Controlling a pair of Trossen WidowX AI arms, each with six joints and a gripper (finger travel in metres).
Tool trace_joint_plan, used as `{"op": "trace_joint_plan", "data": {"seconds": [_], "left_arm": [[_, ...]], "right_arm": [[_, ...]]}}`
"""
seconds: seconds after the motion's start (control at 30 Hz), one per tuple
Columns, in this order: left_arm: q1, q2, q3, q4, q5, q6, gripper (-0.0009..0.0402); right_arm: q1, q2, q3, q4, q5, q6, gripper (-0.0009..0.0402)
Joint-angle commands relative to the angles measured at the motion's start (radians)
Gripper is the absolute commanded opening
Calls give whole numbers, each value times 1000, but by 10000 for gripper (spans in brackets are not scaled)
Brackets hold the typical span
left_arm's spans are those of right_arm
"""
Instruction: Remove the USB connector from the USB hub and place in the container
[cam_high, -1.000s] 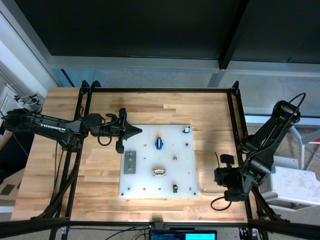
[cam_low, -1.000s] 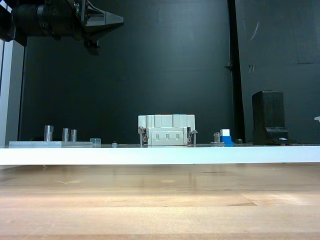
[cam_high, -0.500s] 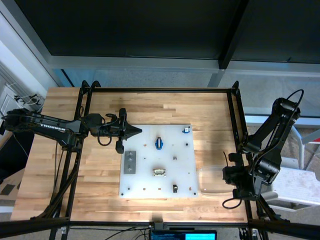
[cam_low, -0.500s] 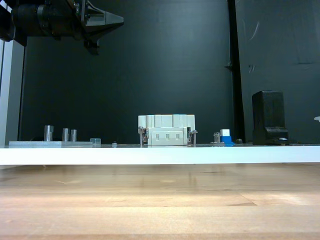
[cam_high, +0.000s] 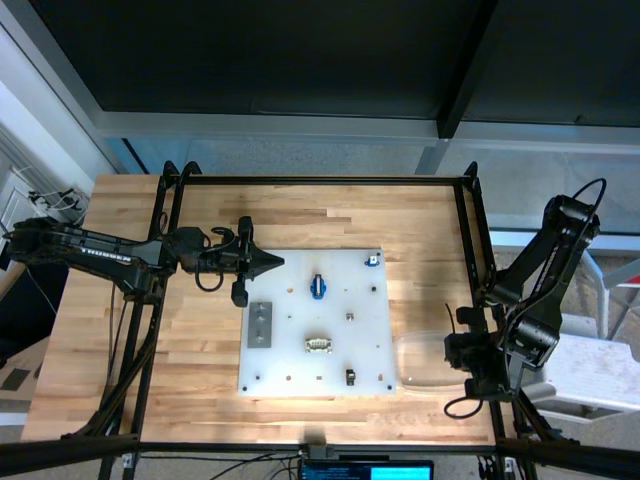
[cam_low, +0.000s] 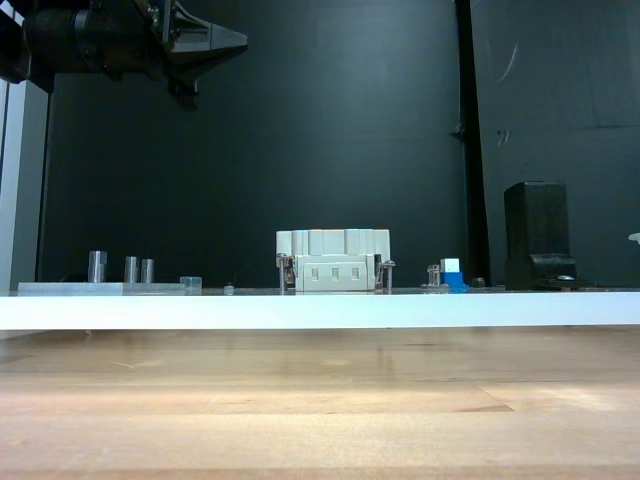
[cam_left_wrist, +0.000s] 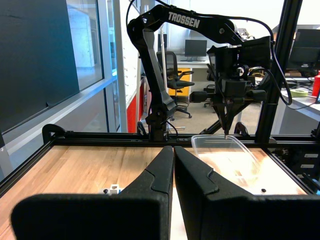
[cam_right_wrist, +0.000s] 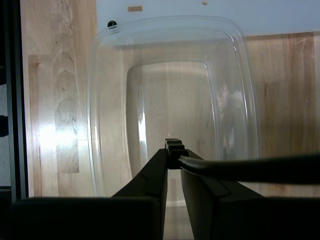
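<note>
The right gripper (cam_high: 458, 350) hangs in the lower right of the high view, over the container (cam_high: 405, 352), which sits on the wooden table (cam_high: 120, 330) just beside the right edge of the white board (cam_high: 300, 300). In the right wrist view its jaws are drawn in to a narrow gap and pinch the small dark plug of the USB connector (cam_right_wrist: 235, 168) at their tips. The connector's black cable runs off sideways from the plug across one finger (cam_right_wrist: 200, 185). Directly beyond the fingertips lies the clear floor of the container (cam_right_wrist: 110, 125). The plug is above the tray, and the pictures do not settle whether it touches it. The left wrist view shows the same gripper (cam_left_wrist: 226, 131) pointing straight down at the far rim of the container (cam_left_wrist: 220, 142).

The USB hub (cam_high: 351, 376) stands near the lower edge of the board, well apart from the right gripper, with nothing plugged into its top. In the low view the hub (cam_low: 540, 235) is the black block at the right.

The left gripper (cam_high: 278, 263) is in the left half of the high view, over the upper left corner of the board, pointing right. In the low view the left gripper (cam_low: 243, 40) sits high in the upper left, far above the board. Its jaws are pressed together with only a thin seam between the fingers (cam_left_wrist: 155, 170), and they hold nothing.

Also on the board are a grey metal block (cam_high: 261, 325), a blue piece (cam_high: 318, 287) and a silvery-beige connector (cam_high: 318, 345).
</note>
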Motion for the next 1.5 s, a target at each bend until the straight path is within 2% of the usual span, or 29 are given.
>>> {"op": "trace_joint_plan", "data": {"seconds": [0.03, 0.23, 0.4, 1.5], "left_arm": [[0, 0, 0, 0, 0, 0, 1], [0, 0, 0, 0, 0, 0, 1], [0, 0, 0, 0, 0, 0, 1], [0, 0, 0, 0, 0, 0, 1]], "right_arm": [[1, 1, 0, 3, 0, 3, 78], [3, 1, 0, 4, 0, 10, 131], [4, 1, 0, 4, 0, 19, 150], [9, 1, 0, 4, 1, 26, 149]]}}
